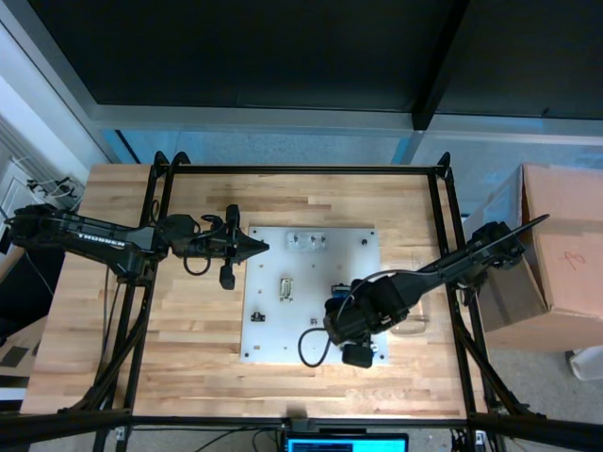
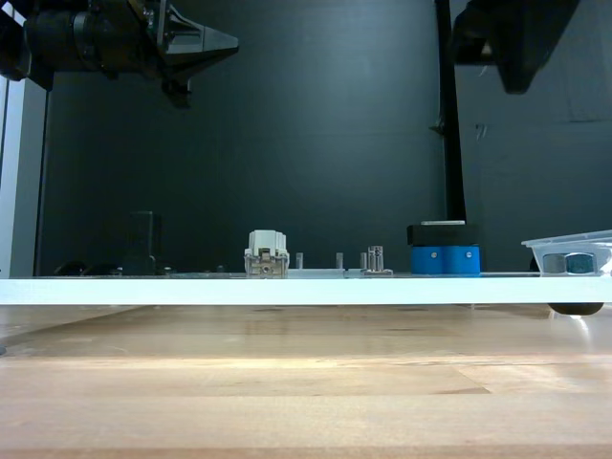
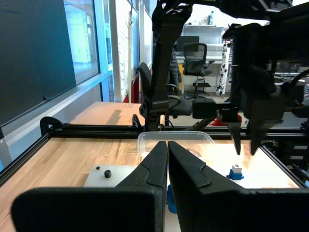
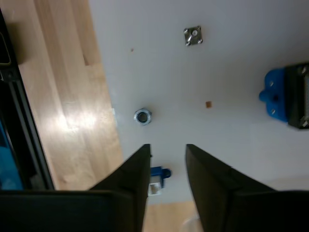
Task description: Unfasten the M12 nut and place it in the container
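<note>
- Right gripper (image 4: 167, 147): points straight down at the white board (image 4: 231, 63), over the board's near right area. Its fingers stand apart with nothing between them.
- Nut (image 4: 142, 116): stands on the board just past the tip of one right-gripper finger. It is off the line of the gap, toward the side where the bare wood of the table (image 4: 72, 96) begins. No finger touches it. The hole faces up at the tool.
- Nut, low view: it sits low on its stud against the board surface, in front of the clear tray (image 2: 564, 244). The right wrist view shows it on the board, not inside the tray.
- Small blue-and-white piece (image 4: 157, 174): lies on the board close under the same finger, on the near side of the nut.
- Blue block with a black top (image 4: 275, 96): stands on the other side of the open gap, well apart from the nut.
- Square silver fitting (image 4: 193, 36): lies farther along the board, ahead of the fingertips.
- Left gripper (image 3: 167, 143): is held high and level at the board's left edge, pointing across toward the right arm. Its fingers are pressed together on nothing. The clear tray lies beyond its tips.
</note>
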Robot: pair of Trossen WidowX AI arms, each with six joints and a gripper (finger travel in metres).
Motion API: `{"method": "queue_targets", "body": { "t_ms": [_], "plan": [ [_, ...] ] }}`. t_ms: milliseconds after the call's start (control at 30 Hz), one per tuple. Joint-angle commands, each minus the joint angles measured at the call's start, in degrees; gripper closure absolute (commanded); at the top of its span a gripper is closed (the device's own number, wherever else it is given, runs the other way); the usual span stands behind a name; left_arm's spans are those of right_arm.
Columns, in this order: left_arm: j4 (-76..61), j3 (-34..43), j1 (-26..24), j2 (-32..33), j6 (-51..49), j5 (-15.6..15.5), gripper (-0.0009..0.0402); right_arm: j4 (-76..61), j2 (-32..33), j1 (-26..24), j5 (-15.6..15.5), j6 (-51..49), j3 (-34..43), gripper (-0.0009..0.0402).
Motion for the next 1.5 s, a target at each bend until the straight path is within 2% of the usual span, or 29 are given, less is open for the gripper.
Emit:
{"method": "queue_targets", "body": {
  "t_ms": [33,167,333,400,667,800,1100,1500],
  "plan": [
    [0.0,0.02,0.02,0.02,0.0,0.02,0.0393,-0.26,0.04,0.37,3.69,10.08,0.09,0.0238],
    [0.0,0.02,0.02,0.02,0.0,0.02,0.0393,-1.51,0.04,0.46,4.11,12.09,-0.28,0.0199],
    [0.02,0.02,0.0,0.02,0.0,0.02,0.0393,-2.05,0.83,0.57,3.82,15.91,-1.07,0.018],
    [-0.02,0.02,0.02,0.02,0.0,0.02,0.0393,-2.23,1.22,0.57,2.93,16.94,-1.07,0.0177],
    [-0.07,0.02,0.0,0.02,0.0,0.0,0.0393,-0.9,4.0,0.52,2.82,24.55,-0.98,0.0172],
    [0.07,0.02,0.0,0.0,0.0,0.0,0.0393,0.35,5.92,0.46,0.44,27.12,-1.03,0.0174],
    [-0.02,0.02,0.02,0.02,0.0,0.0,0.0393,3.5,9.18,-0.28,0.46,30.25,-1.36,0.0174],
    [0.0,0.02,0.0,0.02,0.0,0.02,0.0393,7.78,10.36,-0.5,0.37,31.58,-4.87,0.0174]
  ]
}}
